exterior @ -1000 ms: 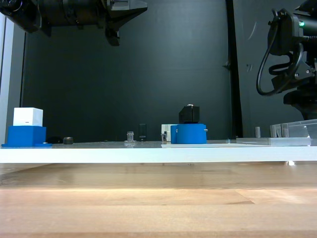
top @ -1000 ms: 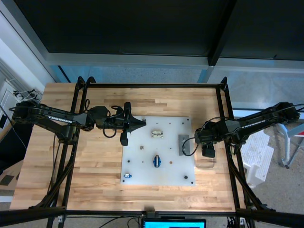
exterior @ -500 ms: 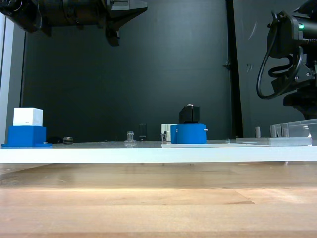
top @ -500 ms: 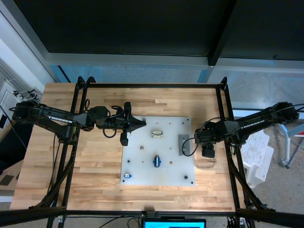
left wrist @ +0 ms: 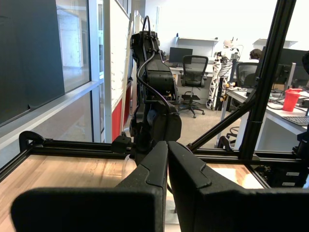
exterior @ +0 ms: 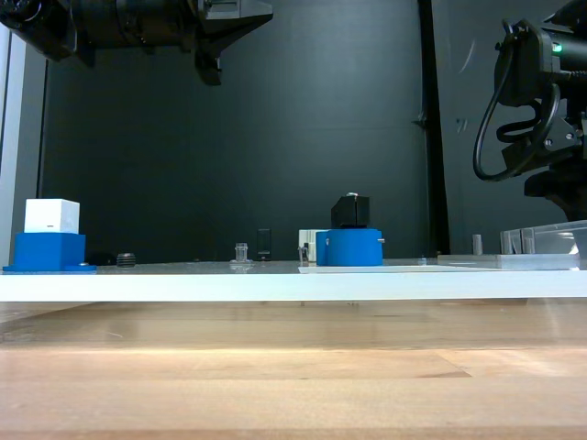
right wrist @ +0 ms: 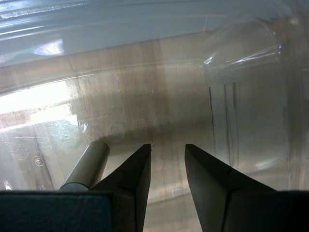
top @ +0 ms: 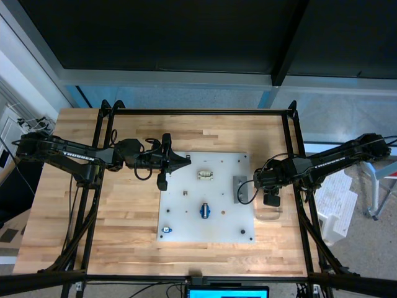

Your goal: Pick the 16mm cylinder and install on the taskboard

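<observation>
The right gripper hangs over the clear plastic tray, which sits just beside the right edge of the flat white square plastic taskboard. Its jaws are spread a little with nothing between them. The short grey round metal 16mm cylinder lies in that tray just outside one jaw, ungripped. Judged from this, both pick and installation remain. The left gripper is parked above the taskboard's far left corner, jaws pressed together.
</observation>
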`<state>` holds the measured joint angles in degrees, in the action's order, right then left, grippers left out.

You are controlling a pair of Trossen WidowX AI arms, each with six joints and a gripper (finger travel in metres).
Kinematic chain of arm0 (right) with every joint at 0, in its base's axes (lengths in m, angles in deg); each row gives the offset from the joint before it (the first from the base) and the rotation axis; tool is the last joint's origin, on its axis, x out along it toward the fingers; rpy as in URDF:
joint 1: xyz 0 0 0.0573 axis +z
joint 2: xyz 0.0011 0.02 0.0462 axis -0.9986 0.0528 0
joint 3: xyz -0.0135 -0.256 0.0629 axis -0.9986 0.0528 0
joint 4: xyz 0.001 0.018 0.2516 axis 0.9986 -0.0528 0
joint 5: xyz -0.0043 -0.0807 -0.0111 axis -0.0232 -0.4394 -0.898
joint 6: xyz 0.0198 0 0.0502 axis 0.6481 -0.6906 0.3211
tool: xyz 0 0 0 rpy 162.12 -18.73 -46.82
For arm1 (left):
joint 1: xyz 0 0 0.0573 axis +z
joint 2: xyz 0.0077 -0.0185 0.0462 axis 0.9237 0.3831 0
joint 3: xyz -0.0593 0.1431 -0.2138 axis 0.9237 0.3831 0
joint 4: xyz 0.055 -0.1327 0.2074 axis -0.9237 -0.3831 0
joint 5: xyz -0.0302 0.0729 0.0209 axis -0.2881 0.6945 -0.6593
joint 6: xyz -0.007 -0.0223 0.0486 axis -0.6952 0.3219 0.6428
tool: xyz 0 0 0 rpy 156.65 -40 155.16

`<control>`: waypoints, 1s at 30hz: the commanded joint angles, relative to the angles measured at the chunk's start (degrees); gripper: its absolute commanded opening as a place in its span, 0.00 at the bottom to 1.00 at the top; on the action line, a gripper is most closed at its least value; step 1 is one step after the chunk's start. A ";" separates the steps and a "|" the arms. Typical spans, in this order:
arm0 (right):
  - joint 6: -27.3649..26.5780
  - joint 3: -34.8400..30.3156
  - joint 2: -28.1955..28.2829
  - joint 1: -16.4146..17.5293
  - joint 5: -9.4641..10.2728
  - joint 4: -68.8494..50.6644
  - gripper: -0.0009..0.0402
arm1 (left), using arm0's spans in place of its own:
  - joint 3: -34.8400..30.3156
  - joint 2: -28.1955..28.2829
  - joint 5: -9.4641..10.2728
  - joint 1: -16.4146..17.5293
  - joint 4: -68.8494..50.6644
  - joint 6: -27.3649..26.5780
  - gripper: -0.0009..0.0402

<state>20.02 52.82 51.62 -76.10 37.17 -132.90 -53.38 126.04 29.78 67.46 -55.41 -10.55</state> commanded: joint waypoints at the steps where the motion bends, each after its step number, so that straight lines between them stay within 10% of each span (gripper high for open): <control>1: -0.02 -0.02 0.00 0.02 0.00 0.02 0.21 | -0.02 0.02 0.00 0.00 0.00 0.02 0.02; 14: -0.04 -0.02 0.00 0.04 -0.02 0.02 0.01 | -0.02 0.02 -0.02 0.00 0.00 0.02 0.02; 30: -0.04 -0.02 0.00 0.04 0.00 0.02 0.02 | -0.02 0.02 0.00 0.00 0.00 0.02 0.02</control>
<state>19.96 52.82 51.62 -76.08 37.17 -132.90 -53.40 126.04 29.78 67.46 -55.41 -10.55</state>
